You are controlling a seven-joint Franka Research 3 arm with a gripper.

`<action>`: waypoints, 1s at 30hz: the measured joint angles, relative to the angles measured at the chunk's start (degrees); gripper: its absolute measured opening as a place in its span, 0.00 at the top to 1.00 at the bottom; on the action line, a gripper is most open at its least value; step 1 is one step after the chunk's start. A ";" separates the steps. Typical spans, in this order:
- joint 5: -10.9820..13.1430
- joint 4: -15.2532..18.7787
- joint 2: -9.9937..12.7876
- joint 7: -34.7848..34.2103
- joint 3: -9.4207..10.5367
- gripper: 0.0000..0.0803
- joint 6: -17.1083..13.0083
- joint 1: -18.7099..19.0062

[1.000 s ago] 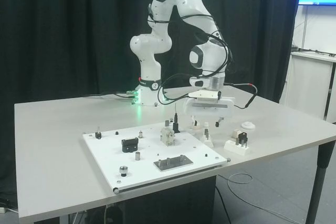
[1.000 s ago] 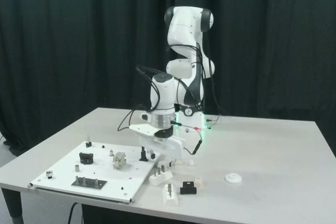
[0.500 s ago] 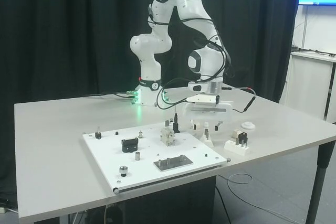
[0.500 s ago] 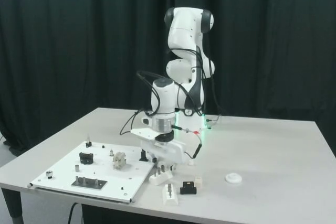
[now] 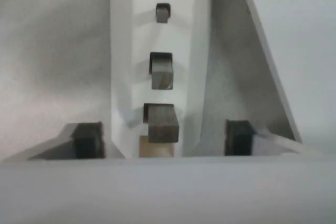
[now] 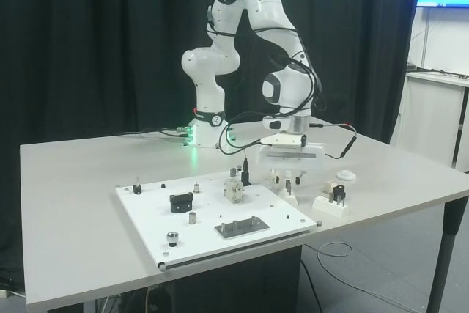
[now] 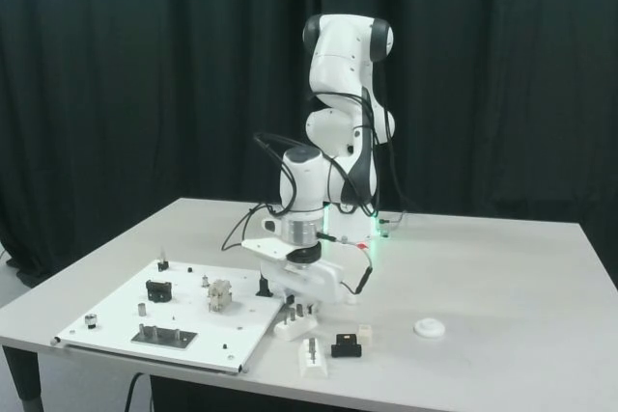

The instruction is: Pick square peg 3.

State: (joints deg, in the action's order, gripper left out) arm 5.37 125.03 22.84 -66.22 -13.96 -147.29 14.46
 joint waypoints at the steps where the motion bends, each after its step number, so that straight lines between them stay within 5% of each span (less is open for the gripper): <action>1: 0.03 0.02 0.00 -0.18 0.00 0.00 -0.08 -0.02; 5: 0.37 0.17 0.00 -0.70 0.00 0.00 -0.57 -0.15; 6: 0.51 0.21 0.00 -0.70 0.00 0.59 -0.67 -0.18; 11: 1.20 0.38 0.00 -0.70 0.00 0.59 -0.94 -0.32; 12: 1.32 0.38 -0.01 -0.70 0.00 0.83 -1.01 -0.33; 30: 3.55 0.28 -0.79 -0.85 0.01 0.86 -0.91 -0.08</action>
State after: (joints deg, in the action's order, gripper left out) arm 8.92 125.32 22.06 -67.06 -13.95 -148.20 14.38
